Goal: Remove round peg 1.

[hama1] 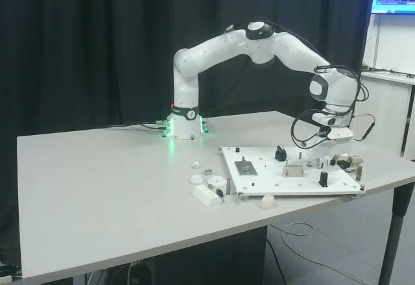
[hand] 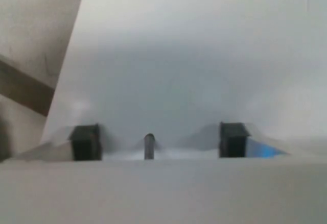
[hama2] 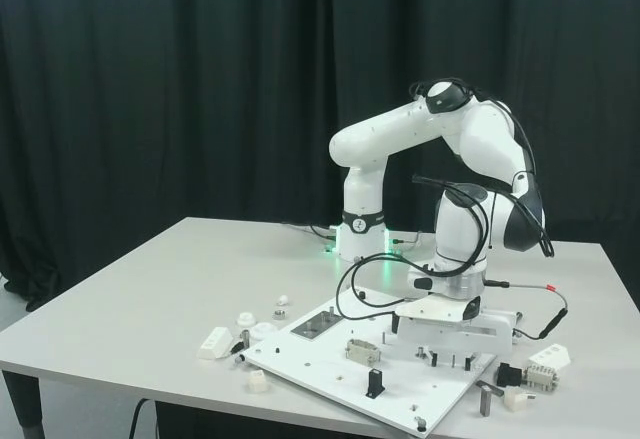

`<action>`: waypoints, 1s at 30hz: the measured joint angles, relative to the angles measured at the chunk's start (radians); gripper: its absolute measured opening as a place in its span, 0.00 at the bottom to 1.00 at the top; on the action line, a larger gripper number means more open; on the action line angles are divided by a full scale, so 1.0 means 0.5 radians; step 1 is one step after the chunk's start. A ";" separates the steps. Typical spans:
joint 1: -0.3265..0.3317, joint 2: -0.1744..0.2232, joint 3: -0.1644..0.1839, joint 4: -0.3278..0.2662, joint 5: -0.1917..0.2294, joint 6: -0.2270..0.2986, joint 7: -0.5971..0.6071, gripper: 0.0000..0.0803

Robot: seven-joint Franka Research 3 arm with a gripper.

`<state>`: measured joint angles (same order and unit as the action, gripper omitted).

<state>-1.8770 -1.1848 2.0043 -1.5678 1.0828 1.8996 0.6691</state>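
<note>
1. Spanning the frame, the grey surface carries the white arm, bolted at the far side, where green lights glow at its base; black curtains hang behind.
2. The arm bends over and down to the white board, which lies flat near the surface's front edge and bears several small fixtures.
3. The gripper sits low over the board's far end, its black fingers spread well apart in the wrist view, closed on nothing.
4. Between those fingers stands a thin upright grey pin, probably round peg 1, though the wrist view is too dim to be sure; it rises from the board and touches neither finger.
5. A black cable loops from the wrist down to the gripper.
6. A small white block lies on the surface just beside the board's near corner, with white round pieces scattered close to it.
7. A white cube rests on the surface at the board's front edge.
8. A black upright post stands on the board near the gripper end.
</note>
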 joint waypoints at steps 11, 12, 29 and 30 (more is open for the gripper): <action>0.021 0.000 -0.014 -0.026 0.023 0.009 0.000 0.61; 0.023 0.000 -0.014 -0.027 0.024 0.011 0.000 0.17; 0.051 0.000 -0.018 -0.048 0.040 0.050 0.000 0.03; 0.053 0.000 -0.019 -0.049 0.040 0.052 0.000 0.03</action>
<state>-1.8507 -1.1849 1.9950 -1.5923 1.1029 1.9254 0.6690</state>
